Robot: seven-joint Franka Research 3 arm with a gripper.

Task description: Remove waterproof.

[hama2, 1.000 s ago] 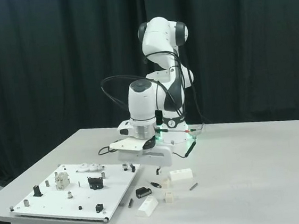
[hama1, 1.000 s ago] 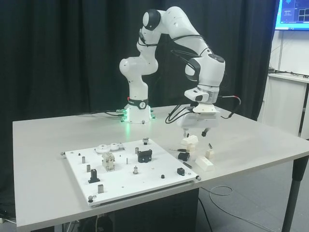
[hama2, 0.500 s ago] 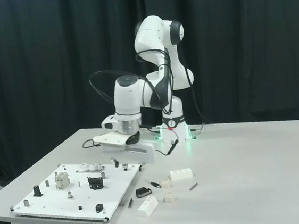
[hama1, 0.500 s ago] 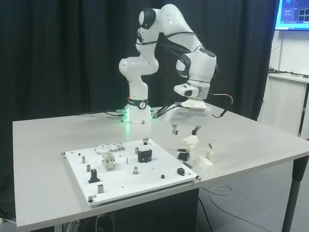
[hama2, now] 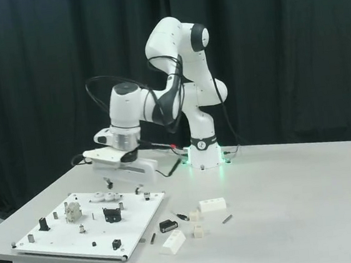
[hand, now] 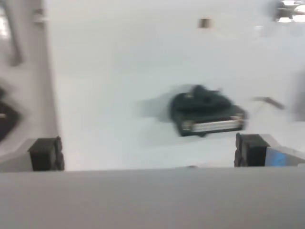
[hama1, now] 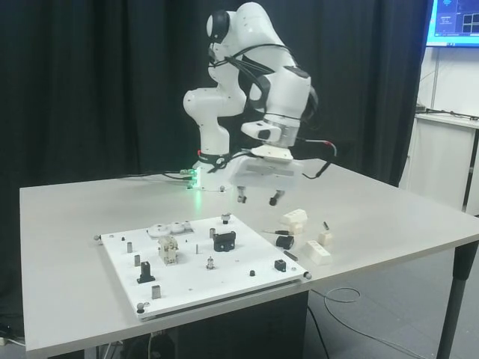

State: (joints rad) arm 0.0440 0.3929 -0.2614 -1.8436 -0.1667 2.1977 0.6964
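Note:
A white board (hama1: 224, 280) (hama2: 61, 241) lies at the table's front and carries several small parts. Near its middle stands a black connector (hama1: 224, 241) (hama2: 112, 213); the wrist view shows this black connector (hand: 207, 113) with a grey face, lying on the white surface. I cannot tell which part is the waterproof one. My gripper (hama1: 257, 199) (hama2: 122, 184) (hand: 147, 151) hovers open above the board's far side, well above the parts, with nothing between its fingers.
Beside the board on the bare table lie loose white blocks (hama1: 294, 219) (hama1: 316, 253) (hama2: 212, 204) (hama2: 173, 242) and a small black piece (hama1: 283, 241) (hama2: 168, 226). On the board stand two white round parts (hama1: 168, 229) (hama2: 104, 196), a black post (hama1: 145, 273) and small pins.
The arm has swung away from the loose white blocks beside the board and now hangs over the board's far side, slightly higher. The gripper stays open and empty.

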